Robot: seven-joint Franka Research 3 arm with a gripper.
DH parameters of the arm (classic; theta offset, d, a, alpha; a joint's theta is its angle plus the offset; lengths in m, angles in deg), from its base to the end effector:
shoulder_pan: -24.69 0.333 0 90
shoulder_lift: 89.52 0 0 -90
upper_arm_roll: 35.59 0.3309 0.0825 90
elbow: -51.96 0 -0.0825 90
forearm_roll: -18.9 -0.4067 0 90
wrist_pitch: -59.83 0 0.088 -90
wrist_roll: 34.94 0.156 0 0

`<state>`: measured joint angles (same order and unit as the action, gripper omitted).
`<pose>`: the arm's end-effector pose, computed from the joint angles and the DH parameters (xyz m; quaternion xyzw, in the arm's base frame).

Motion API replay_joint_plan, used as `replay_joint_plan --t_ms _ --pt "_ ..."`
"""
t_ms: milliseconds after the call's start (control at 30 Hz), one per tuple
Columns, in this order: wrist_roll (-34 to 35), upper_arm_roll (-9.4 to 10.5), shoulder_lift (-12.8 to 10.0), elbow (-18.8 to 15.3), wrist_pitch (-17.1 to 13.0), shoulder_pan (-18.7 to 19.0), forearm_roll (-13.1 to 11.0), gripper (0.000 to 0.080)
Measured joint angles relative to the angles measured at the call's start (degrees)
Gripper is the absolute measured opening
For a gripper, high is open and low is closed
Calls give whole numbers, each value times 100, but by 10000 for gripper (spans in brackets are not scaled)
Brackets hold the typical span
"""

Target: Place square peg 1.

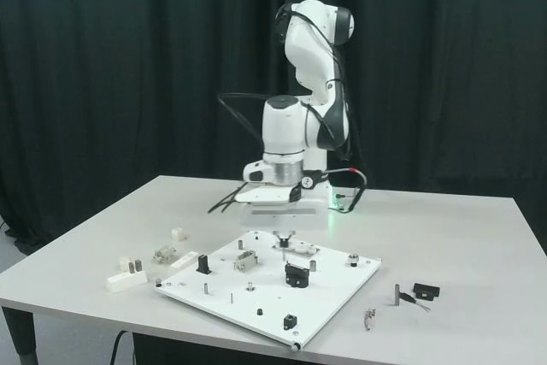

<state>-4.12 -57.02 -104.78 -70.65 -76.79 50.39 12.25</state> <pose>0.5854 0.0465 0.2369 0.9643 -0.2648 0.0025 0.0080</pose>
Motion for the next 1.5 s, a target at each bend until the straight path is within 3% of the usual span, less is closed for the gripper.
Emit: replay_joint_plan --t_ms 467,833,1100,1500 --pt "571 473 21 166 125 433 -78 22" --pt "1080 581 -35 214 106 980 -78 22" --pt "1206 591 -256 308 52 1287 -78 22" --pt "1524 696 -780 493 -296 1469 -80 22"
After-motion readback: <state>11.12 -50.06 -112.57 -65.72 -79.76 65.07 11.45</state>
